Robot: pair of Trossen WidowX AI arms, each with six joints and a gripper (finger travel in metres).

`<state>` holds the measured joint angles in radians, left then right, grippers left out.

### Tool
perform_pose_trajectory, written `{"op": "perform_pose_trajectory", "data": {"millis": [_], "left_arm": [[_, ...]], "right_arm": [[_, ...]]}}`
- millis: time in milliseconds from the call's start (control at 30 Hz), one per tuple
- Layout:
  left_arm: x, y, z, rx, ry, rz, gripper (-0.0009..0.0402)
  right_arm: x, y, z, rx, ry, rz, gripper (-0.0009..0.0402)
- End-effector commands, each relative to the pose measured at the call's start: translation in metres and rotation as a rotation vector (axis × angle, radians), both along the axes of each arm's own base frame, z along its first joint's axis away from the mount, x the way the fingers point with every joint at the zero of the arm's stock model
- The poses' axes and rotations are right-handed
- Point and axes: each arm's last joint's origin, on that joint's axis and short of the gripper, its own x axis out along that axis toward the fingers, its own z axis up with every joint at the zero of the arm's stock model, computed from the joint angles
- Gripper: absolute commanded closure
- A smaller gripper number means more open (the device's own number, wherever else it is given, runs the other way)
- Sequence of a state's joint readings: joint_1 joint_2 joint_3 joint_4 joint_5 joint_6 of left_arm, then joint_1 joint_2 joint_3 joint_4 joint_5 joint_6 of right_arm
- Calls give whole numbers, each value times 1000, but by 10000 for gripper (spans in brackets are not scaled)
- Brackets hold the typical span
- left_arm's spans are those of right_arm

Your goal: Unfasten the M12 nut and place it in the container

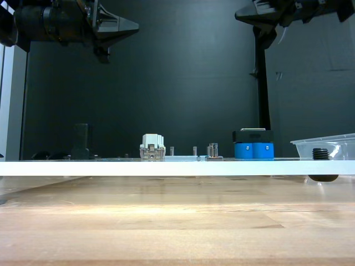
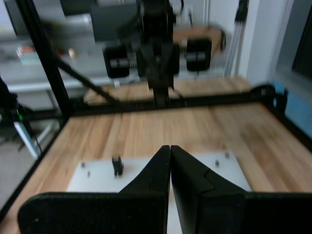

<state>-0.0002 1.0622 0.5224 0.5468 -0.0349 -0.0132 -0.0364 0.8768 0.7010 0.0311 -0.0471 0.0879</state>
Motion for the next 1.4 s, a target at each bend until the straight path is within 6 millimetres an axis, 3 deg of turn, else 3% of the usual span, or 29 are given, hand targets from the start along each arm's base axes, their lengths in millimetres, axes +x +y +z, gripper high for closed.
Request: {"op": "perform_pose_trajectory", "data": {"millis": [33, 533, 1067, 1400], "left_arm": [[0, 0, 0, 0, -1, 0, 393], [0, 0, 0, 0, -1, 0, 393], [0, 0, 0, 0, -1, 0, 393], [0, 0, 0, 0, -1, 0, 393]], "right_arm": [[1, -1, -10, 1, -76, -6, 393], [-3, -4, -44, 0, -187, -25, 394], [3, -6, -52, -1, -145, -31, 393], [3, -6, -46, -2, -166, -34, 393]]}}
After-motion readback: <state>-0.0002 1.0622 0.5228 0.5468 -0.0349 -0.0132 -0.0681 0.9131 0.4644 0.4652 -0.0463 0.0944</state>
